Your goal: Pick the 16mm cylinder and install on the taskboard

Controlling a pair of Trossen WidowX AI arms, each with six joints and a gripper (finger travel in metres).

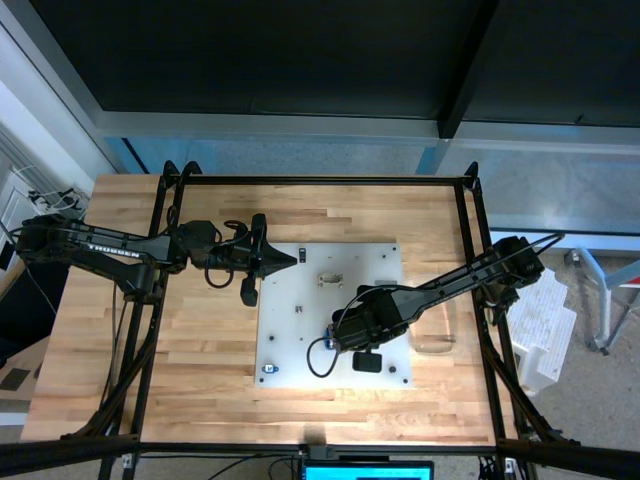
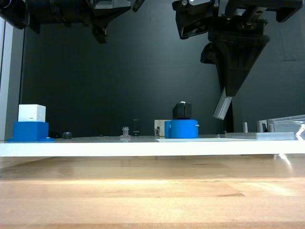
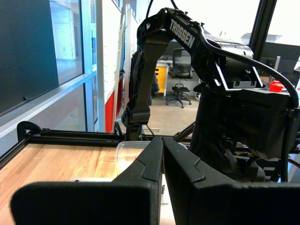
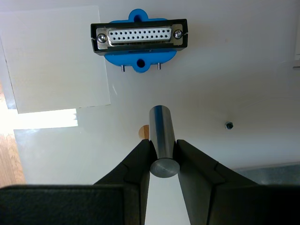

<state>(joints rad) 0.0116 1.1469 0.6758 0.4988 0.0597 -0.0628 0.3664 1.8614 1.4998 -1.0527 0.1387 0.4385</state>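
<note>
1. Between the black fingers (image 4: 129, 176) of the right gripper (image 4: 162, 149), the 16mm cylinder (image 4: 161, 131) is clamped by one end. Its silver-grey length sticks out past the fingertips.
2. Just beyond the fingertips, a small round hole (image 4: 142, 132) in the plate shows partly behind the cylinder (whether the two line up cannot be told).
3. Seen from table height, the cylinder (image 2: 222, 108) hangs tilted under the right gripper (image 2: 230, 91). Its lower end is clear of the taskboard (image 2: 143, 148), to the right of the blue fitting (image 2: 183, 129).
4. In the right wrist view, the white taskboard (image 4: 243, 65) carries the blue fitting (image 4: 138, 62). On the fitting sits a many-pinned connector (image 4: 138, 36) in a black frame. A tiny nut (image 4: 228, 125) and a pale sheet (image 4: 56, 61) are also on the plate.
5. From above, the right gripper (image 1: 338, 335) hovers over the near half of the taskboard (image 1: 300, 340), with its arm reaching in from the right. A clear tray (image 1: 437, 340) lies just beside the board's right edge.
6. The left gripper (image 3: 162, 143) has its fingers pressed together with nothing between them. From above, it (image 1: 288, 258) hangs over the board's far left edge.
7. At the board's left end in the low view, a blue block (image 2: 31, 131) bears a white cube (image 2: 32, 113).
8. All of this rests on a wooden table (image 1: 200, 360).
</note>
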